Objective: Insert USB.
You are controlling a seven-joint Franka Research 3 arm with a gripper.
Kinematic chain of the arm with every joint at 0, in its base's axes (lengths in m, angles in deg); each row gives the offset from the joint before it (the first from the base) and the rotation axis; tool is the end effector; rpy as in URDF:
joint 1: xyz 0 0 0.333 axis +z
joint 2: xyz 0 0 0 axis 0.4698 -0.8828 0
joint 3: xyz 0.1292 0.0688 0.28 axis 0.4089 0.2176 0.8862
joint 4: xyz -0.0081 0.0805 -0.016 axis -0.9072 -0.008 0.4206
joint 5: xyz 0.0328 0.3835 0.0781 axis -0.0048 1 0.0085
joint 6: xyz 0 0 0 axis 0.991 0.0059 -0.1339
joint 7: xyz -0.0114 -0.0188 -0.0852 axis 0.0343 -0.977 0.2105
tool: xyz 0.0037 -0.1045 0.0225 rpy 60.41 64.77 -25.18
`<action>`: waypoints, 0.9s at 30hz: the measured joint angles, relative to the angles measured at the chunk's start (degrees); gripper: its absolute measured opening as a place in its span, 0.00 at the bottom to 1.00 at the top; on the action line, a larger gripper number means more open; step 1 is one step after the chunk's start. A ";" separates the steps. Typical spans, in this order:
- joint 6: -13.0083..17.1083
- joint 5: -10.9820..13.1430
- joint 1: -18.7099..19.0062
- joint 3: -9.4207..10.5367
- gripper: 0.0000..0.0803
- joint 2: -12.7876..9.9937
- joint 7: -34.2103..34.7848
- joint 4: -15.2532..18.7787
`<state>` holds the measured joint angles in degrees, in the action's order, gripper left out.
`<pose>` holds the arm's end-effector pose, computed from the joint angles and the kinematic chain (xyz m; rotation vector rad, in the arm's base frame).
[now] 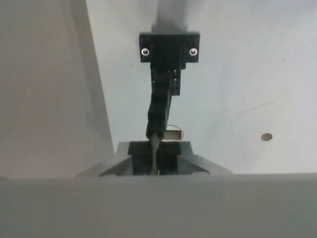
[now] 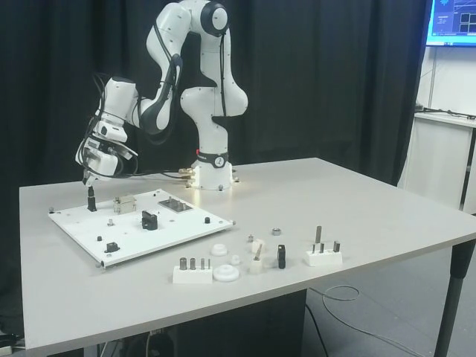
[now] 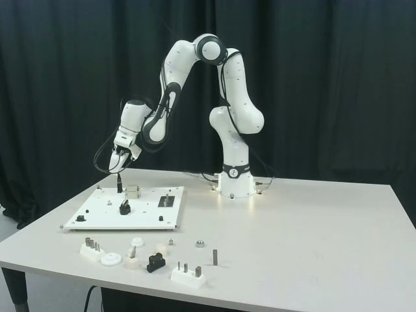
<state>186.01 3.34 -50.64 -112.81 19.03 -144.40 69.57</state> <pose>0.1760 -0.4498 0.2652 2.4274 1.3726 -0.2712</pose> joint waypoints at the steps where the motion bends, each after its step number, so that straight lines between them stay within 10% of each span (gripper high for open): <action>1: 0.04 0.01 0.00 0.00 0.03 -0.02 0.00 0.00; 27: 0.46 0.65 0.00 0.19 0.09 -0.28 0.12 0.03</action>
<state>186.47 3.99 -50.64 -112.62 18.75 -144.28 69.61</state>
